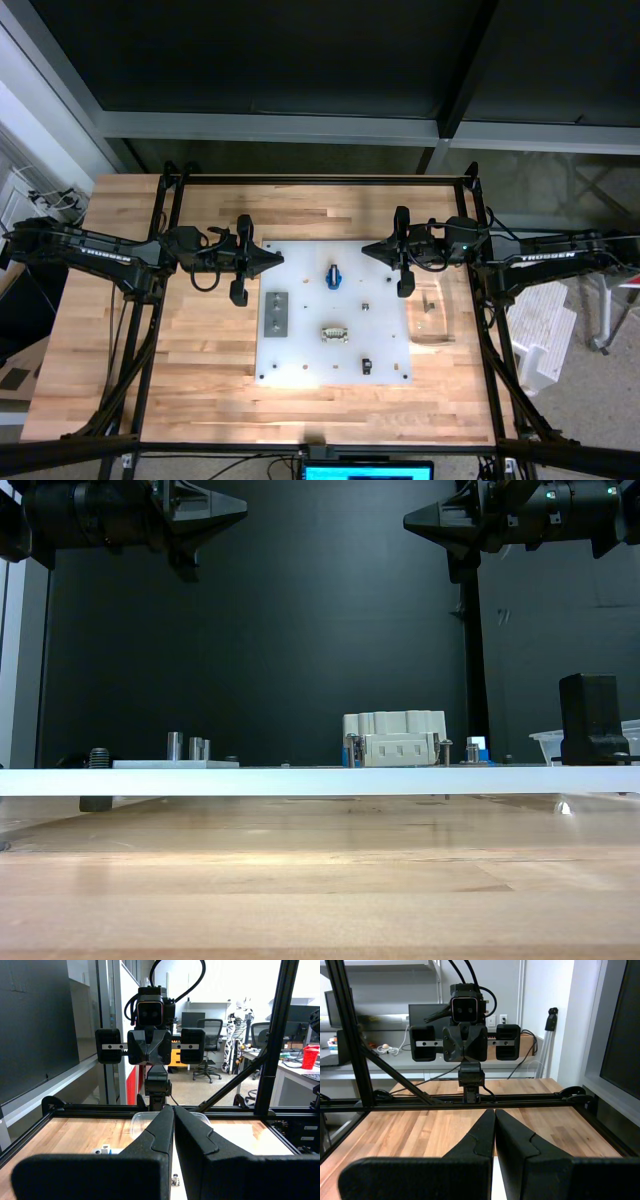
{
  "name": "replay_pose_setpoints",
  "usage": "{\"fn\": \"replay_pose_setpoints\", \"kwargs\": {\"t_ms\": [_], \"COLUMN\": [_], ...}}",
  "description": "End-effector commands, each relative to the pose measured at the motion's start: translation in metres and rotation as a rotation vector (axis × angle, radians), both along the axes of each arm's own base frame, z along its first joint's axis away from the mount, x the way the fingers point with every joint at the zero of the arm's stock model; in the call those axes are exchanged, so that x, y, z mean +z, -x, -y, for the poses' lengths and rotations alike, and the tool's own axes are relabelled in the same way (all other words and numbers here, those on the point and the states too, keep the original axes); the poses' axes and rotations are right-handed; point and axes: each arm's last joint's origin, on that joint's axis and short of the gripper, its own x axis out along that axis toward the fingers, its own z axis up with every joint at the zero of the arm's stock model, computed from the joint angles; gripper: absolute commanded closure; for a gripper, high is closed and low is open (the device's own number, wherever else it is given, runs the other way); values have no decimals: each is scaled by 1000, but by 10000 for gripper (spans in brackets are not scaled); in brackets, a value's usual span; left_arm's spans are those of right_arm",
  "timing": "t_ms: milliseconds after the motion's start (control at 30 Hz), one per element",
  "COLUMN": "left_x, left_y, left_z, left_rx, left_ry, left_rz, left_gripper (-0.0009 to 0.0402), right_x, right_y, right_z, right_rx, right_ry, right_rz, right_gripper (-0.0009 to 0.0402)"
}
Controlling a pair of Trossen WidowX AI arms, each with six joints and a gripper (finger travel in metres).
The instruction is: Pick the 16mm bar and install on taskboard
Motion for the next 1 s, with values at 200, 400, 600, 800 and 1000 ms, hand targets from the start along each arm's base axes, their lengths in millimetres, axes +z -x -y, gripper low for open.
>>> {"fn": "replay_pose_setpoints", "kwargs": {"t_ms": [200, 400, 600, 800, 1000], "left_x": [0, 0, 0, 0, 0], "left_y": [0, 0, 0, 0, 0], "left_z": [0, 0, 0, 0, 0], "left_rx": [0, 0, 0, 0, 0], "left_ry": [0, 0, 0, 0, 0], "left_rz": [1, 1, 1, 1, 1], "left_gripper": [393, 393, 393, 393, 393], "right_x": [-1, 2, 11, 18, 21], "right_y": [0, -1, 1, 10, 23], "right_z": [-1, -3, -5, -6, -7], "right_rx": [7, 17, 26, 29, 19], "right_ry": [-10, -7, -16, -24, -37], "right_rz": [-28, -116, -289, -500, -700], "right_gripper": [393, 393, 393, 393, 392]}}
